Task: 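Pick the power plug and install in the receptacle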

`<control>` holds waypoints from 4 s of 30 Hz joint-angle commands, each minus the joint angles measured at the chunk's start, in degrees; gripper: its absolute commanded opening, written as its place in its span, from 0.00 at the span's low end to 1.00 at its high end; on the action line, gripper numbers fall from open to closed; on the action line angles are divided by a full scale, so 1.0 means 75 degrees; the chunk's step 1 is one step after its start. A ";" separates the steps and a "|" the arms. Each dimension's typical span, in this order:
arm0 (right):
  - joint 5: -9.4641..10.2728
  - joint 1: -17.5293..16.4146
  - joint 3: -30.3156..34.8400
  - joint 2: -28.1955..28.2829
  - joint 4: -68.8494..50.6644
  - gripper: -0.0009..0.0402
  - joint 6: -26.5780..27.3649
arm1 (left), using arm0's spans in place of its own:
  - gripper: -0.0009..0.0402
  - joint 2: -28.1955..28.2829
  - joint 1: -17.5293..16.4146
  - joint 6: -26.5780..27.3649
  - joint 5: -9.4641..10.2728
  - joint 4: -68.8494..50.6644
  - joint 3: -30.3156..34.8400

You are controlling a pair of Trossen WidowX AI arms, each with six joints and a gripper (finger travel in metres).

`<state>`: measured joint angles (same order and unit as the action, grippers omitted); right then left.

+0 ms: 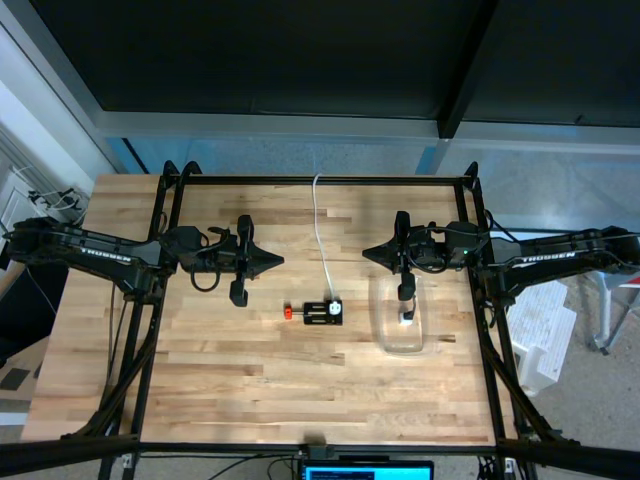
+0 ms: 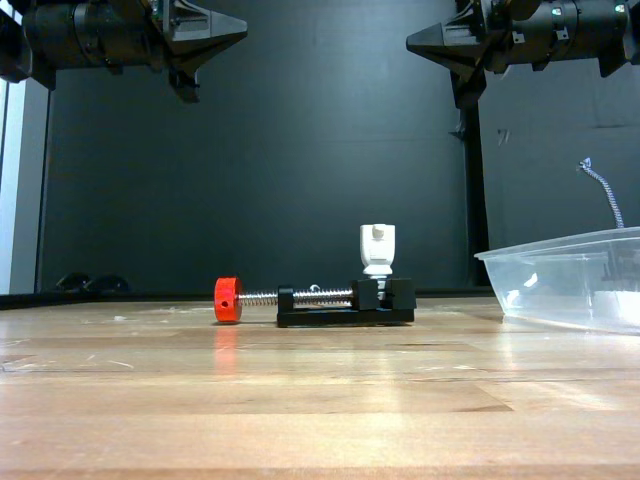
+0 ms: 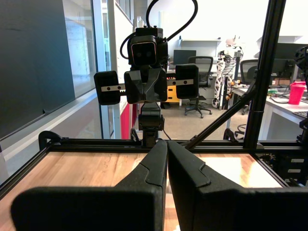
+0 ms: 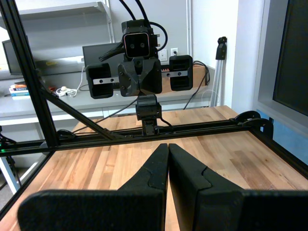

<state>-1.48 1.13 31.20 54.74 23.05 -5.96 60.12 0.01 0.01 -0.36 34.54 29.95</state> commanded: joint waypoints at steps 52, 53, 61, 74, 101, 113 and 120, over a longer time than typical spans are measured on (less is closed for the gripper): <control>0.0321 -0.1577 0.3092 -0.1172 -1.1948 0.02 -0.0836 | 0.02 -0.0003 0.0000 -0.0003 -0.0003 0.0000 0.0000; 0.0312 -0.1582 0.3086 -0.1137 -1.2030 0.02 -0.0857 | 0.02 0.0000 0.0000 -0.0003 -0.0003 0.0000 0.0000; 0.0248 -0.1614 0.2754 -0.0603 -1.2068 0.12 -0.1014 | 0.02 0.0000 0.0000 0.0000 -0.0003 0.0000 0.0000; -0.0134 -0.1757 0.2276 0.0242 -1.1261 0.51 -0.1364 | 0.02 -0.0003 0.0000 -0.0003 -0.0003 0.0000 0.0000; 0.0000 -0.2122 0.1139 0.1125 -0.9276 0.55 -0.1378 | 0.02 0.0000 0.0000 0.0000 -0.0003 0.0000 0.0000; -0.0061 -0.2180 0.0941 0.1440 -0.8781 0.55 -0.1478 | 0.02 0.0000 -0.0003 -0.0003 -0.0003 -0.0003 0.0000; -0.0064 -0.2294 0.0883 0.1673 -0.8632 0.52 -0.1515 | 0.02 0.0000 0.0000 -0.0003 -0.0003 -0.0003 0.0000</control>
<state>-1.93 -15.88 38.04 67.20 -41.63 -17.10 60.10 0.01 0.01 -0.38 34.52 29.95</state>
